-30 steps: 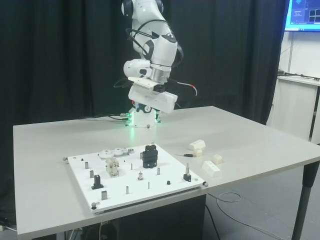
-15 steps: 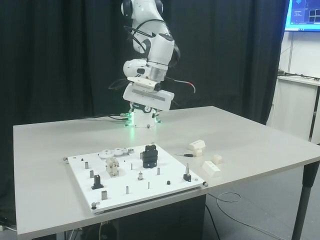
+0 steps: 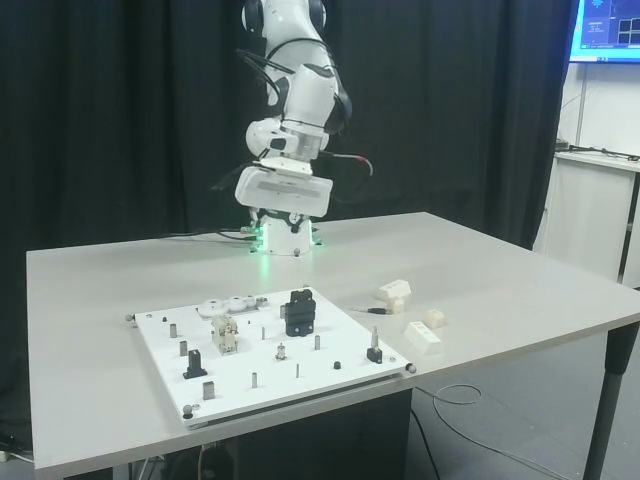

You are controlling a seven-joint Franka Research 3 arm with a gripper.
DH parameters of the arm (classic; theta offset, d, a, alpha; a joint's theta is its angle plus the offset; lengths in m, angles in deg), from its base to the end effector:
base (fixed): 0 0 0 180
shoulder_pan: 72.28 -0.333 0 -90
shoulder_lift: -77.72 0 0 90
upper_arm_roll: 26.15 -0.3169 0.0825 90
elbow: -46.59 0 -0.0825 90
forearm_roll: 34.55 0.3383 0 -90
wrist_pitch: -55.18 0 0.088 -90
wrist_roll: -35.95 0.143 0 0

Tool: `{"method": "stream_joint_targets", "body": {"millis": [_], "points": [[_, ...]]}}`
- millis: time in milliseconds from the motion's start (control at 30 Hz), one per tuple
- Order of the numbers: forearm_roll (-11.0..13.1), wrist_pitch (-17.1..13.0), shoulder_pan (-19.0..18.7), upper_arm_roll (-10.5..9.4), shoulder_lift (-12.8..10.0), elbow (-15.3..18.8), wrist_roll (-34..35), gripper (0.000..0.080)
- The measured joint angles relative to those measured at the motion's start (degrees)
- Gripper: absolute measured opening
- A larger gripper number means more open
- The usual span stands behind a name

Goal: Pick bolt 4.

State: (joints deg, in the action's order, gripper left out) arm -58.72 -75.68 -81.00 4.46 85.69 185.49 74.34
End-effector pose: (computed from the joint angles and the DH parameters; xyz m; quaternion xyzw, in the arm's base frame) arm 0.3995 -0.1821 0.3493 0.9204 -0.3714 0.0128 0.1217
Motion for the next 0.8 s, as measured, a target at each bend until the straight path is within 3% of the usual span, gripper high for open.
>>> {"method": "stream_joint_targets", "body": {"millis": [467,800], "points": [[2.7,-2.3,0.1,0.94,-2.8,-0.4,-22.8,0.08],[6.7,-2.6,0.2,1.44,-6.2,-1.9,-33.9,0.08]]}}
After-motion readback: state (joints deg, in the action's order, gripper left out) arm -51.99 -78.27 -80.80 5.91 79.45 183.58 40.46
